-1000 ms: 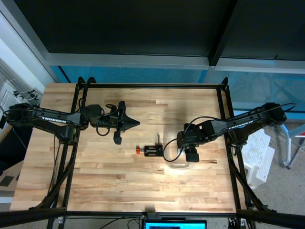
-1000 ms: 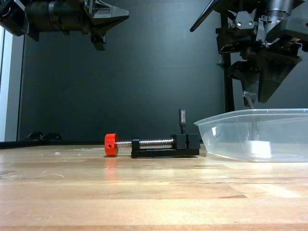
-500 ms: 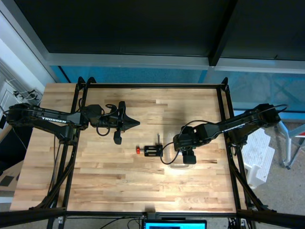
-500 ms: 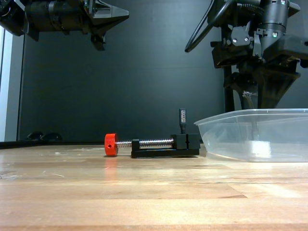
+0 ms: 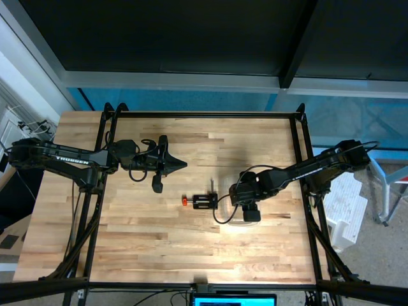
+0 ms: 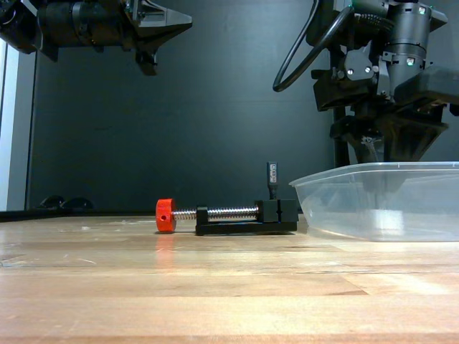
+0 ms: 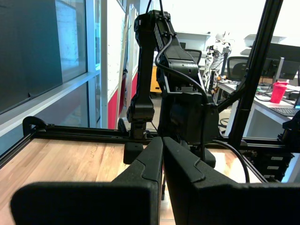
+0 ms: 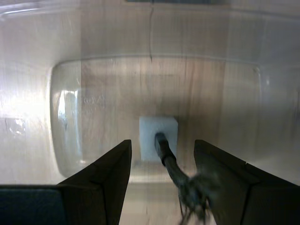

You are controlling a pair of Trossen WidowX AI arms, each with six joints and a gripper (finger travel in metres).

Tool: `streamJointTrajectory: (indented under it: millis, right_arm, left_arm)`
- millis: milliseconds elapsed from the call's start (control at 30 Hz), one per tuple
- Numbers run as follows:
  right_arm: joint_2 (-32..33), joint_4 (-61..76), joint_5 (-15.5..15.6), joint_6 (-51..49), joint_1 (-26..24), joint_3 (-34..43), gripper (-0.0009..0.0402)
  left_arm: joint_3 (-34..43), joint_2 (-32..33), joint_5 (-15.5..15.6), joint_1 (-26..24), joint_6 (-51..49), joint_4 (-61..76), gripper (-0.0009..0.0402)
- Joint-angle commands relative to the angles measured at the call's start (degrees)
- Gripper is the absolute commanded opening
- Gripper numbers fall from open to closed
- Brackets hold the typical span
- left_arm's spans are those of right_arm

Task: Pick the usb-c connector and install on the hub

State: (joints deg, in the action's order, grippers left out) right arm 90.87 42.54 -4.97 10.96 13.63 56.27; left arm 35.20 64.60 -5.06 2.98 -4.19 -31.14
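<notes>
Right gripper [image 8: 161,144] open over the container [image 6: 337,204], usb-c connector [image 8: 158,136] lying free inside.
Its jaws stand wide apart and hold nothing; the white usb-c connector lies on the container floor between the two fingers [image 8: 105,176], its dark cable [image 8: 171,166] rising from it. Just beside the container a vise [image 6: 244,215] with a red knob sits on the table [image 5: 159,245]. The left gripper [image 5: 183,164] hangs high, well apart, jaws pressed together, empty.

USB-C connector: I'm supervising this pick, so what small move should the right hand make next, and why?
Probably lower the right hand straight down slightly. It is open above the clear tub, its fingers straddling the usb-c connector, which lies free on the tub floor. The left hand is shut, raised over the left of the table.
</notes>
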Motion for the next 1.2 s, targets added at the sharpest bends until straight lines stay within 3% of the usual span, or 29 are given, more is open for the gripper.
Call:
streamJointTrajectory:
  millis: [33,1200]
  right_arm:
    - [0.61,-0.11,0.02,-0.31,0.02,-0.15,0.0172]
    - [0.42,-0.72,0.04,-0.33,-0.13,-0.66,0.0035]
  left_arm:
    - [0.00,0.00,0.00,0.02,0.00,-0.02,0.0000]
    - [0.00,0.00,0.00,0.00,0.00,-0.02,0.0000]
